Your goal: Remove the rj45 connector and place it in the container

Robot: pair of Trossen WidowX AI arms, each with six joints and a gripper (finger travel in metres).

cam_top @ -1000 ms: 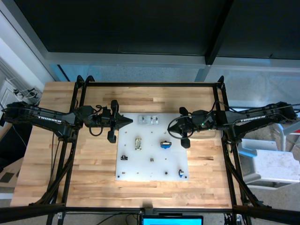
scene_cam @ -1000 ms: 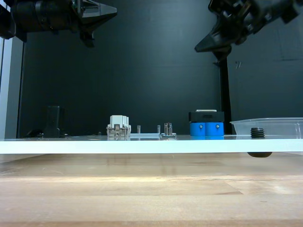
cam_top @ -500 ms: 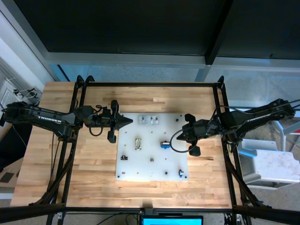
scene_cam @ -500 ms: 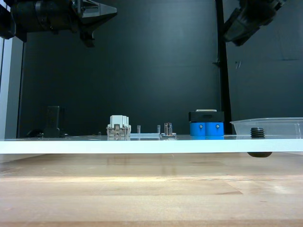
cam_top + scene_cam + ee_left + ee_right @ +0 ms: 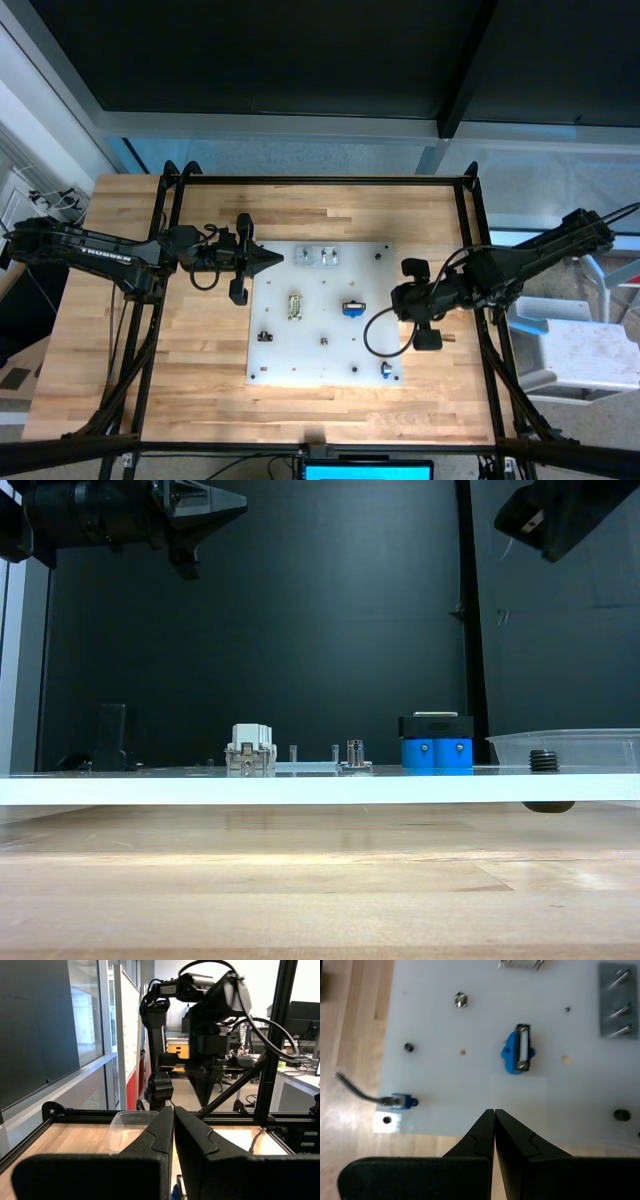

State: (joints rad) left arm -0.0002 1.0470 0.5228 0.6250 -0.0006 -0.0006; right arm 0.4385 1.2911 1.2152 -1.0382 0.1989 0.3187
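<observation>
High view, left gripper [image 5: 277, 258], right gripper [image 5: 398, 303] flanking board [image 5: 300, 352]

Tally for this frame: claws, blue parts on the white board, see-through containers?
Claws: 2, left claw shut over the white board's left edge, right claw shut over its right edge.
Blue parts: 2, wide blue connector, cabled blue plug.
See-through container: 1.
Total: 5.

The low view's top edge crops the left gripper [image 5: 243, 500], high at left, and the right gripper [image 5: 508, 520], high at right. Its right edge cuts the container [image 5: 565, 748].
</observation>
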